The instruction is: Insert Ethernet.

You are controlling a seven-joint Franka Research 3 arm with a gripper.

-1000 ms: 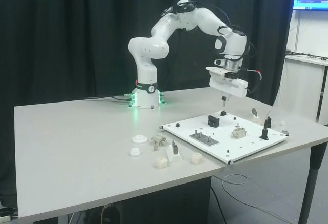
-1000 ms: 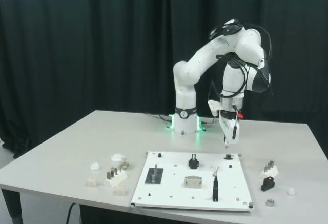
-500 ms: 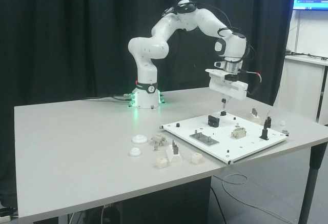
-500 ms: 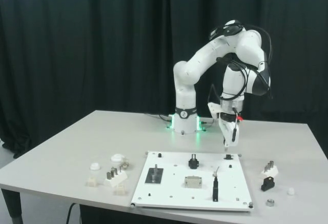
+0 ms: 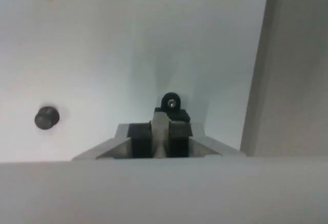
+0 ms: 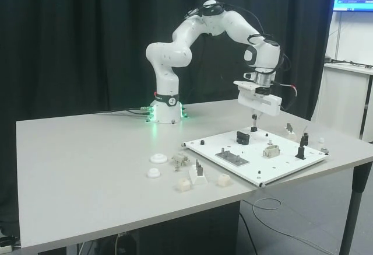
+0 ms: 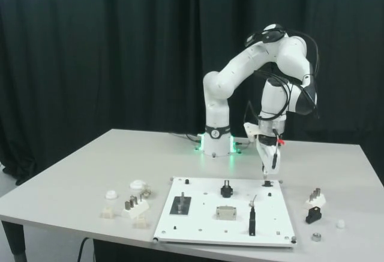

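Observation:
My gripper (image 6: 254, 116) (image 7: 266, 172) hangs over the far edge of the white board (image 6: 256, 164) (image 7: 198, 220). It points down, a little above a small black socket (image 6: 254, 129) (image 7: 267, 183). In the wrist view the gripper (image 5: 160, 127) is shut on a thin pale Ethernet plug (image 5: 160, 124), held between the black pads (image 5: 138, 138). Just beyond the tips a small black piece (image 5: 171, 103) with a shiny dot shows. I cannot tell whether it is the plug's end or the socket below.
On the board stand a black round connector (image 7: 226, 189), a grey metal block (image 7: 225, 213), a black upright part (image 7: 251, 221) and a plate with a peg (image 7: 180, 204). Loose white parts (image 7: 135, 207) lie left of the board, with more parts (image 7: 312, 214) to its right. A black knob (image 5: 46, 117) is near the gripper.
The gripper has sunk slightly toward the black socket at the board's far edge, and the wrist has shifted a little. Nothing on the table has moved.

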